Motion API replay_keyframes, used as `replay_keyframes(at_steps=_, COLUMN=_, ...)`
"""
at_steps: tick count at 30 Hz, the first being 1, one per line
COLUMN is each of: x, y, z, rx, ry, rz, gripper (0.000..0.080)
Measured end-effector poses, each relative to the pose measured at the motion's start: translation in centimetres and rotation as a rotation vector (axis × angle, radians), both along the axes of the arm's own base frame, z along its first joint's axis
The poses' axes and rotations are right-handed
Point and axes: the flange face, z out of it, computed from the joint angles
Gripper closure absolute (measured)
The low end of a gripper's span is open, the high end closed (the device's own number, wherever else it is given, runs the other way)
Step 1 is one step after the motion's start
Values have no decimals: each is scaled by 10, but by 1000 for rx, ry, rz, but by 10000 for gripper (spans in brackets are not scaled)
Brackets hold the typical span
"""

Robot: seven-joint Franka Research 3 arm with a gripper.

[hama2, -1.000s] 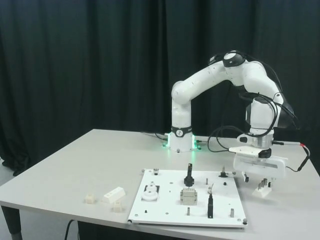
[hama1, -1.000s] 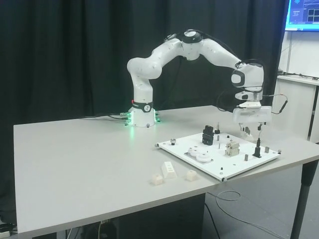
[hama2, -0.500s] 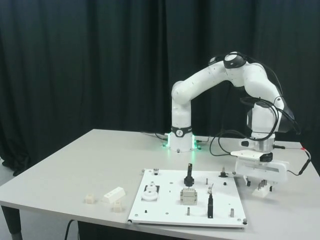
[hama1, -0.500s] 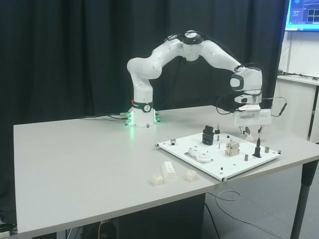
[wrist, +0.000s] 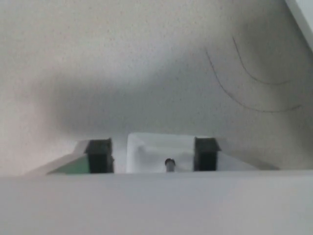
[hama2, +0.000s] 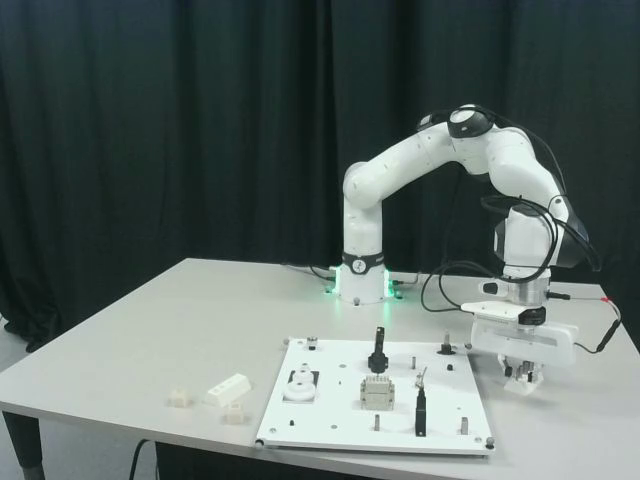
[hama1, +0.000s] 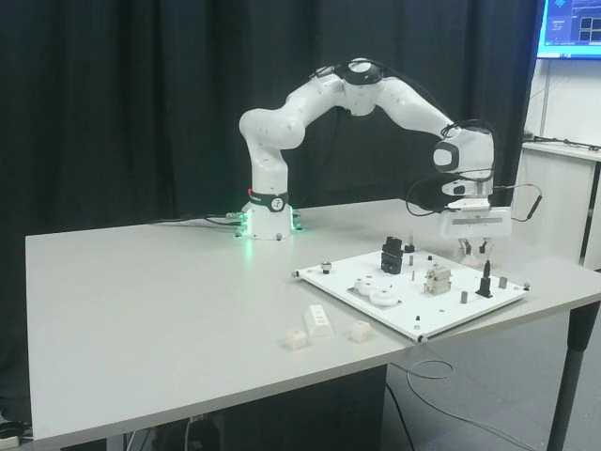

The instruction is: Pick round peg 1.

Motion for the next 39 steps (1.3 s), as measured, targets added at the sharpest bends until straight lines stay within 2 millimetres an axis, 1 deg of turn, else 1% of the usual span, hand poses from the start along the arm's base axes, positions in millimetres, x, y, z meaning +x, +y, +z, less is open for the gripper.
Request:
replay_keyframes(at_steps=2, x=0, y=0, z=0, rx=0, ry=-1, rz=-2, gripper=182)
replay_keyframes(at_steps=3, x=0, y=0, z=0, rx=0, ry=-2, rz=-3, gripper=522)
replay_keyframes(at_steps=8, x=0, y=0, z=0, rx=0, ry=-2, rz=-4, gripper=522)
replay_keyframes(at_steps=9, x=0, y=0, z=0, rx=-1, ry=-2, rz=-4, gripper=718)
replay_keyframes(at_steps=15, x=0, y=-1, z=0, rx=-1, ry=-2, rz=-4, gripper=718)
replay_keyframes(at_steps=16, x=0, y=-1, z=0, rx=-1, ry=-2, rz=-4, gripper=765)
replay_keyframes(at_steps=26, x=2, y=-1, z=3, rx=1, ry=-8, rz=-6, gripper=765)
replay_keyframes(at_steps=34, x=4, y=0, z=18, rx=6, ry=-24, rz=-5, gripper=765)
replay_keyframes(at_steps=39, x=4, y=0, z=31, rx=2, ry=-24, rz=0, gripper=766)
